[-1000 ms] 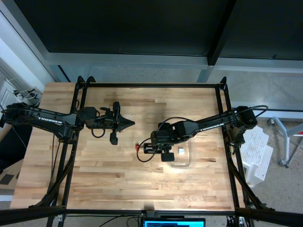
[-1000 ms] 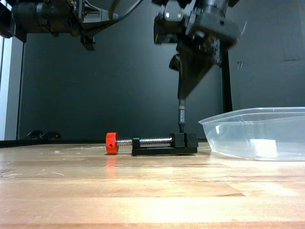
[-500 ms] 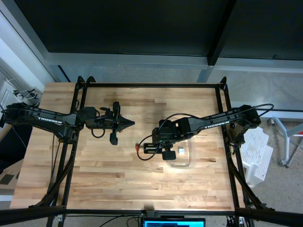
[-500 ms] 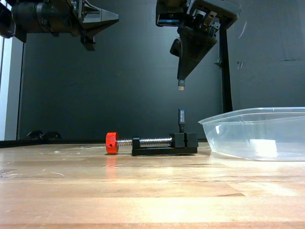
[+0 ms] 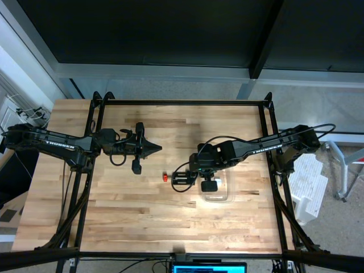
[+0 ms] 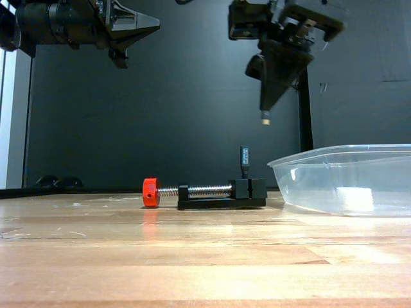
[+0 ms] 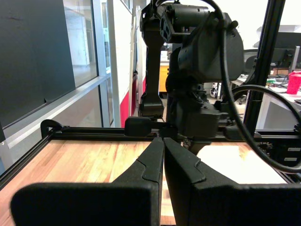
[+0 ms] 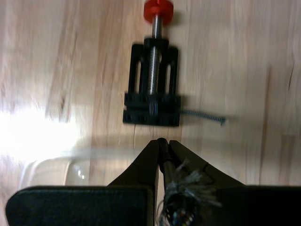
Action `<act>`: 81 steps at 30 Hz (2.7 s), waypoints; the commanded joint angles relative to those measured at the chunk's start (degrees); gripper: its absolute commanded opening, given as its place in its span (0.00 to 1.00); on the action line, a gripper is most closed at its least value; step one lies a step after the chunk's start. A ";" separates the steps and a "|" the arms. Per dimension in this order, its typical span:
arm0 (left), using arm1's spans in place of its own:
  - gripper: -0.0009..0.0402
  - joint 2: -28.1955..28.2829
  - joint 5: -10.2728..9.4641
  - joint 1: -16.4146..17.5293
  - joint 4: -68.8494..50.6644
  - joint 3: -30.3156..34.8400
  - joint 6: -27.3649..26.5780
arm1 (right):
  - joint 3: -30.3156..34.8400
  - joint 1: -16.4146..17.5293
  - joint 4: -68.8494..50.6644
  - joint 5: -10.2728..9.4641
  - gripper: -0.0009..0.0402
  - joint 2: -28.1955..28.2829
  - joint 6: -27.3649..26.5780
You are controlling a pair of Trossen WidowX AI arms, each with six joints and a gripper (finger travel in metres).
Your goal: Remove the USB-C connector from taskboard and place in the container
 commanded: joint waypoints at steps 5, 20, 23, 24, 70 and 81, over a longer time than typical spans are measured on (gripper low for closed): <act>0.02 0.02 0.02 0.02 0.00 0.02 0.00 | -6.95 0.17 0.31 0.07 0.02 -4.72 1.14; 0.02 0.02 0.02 0.00 0.00 0.02 0.00 | -19.15 0.72 1.55 1.55 0.06 -10.38 5.64; 0.02 0.02 0.02 0.00 0.00 0.02 0.00 | -19.17 1.14 1.64 1.60 0.10 -10.38 5.68; 0.02 0.00 0.02 0.00 0.02 0.02 0.00 | -19.17 1.22 1.68 1.60 0.12 -10.38 5.68; 0.02 0.02 0.02 0.02 0.02 0.02 0.00 | -27.96 -7.23 38.12 -3.54 0.02 -30.10 -1.97; 0.02 0.02 0.02 0.00 0.00 0.02 0.00 | -35.80 -12.33 61.18 -7.52 0.02 -32.39 -4.20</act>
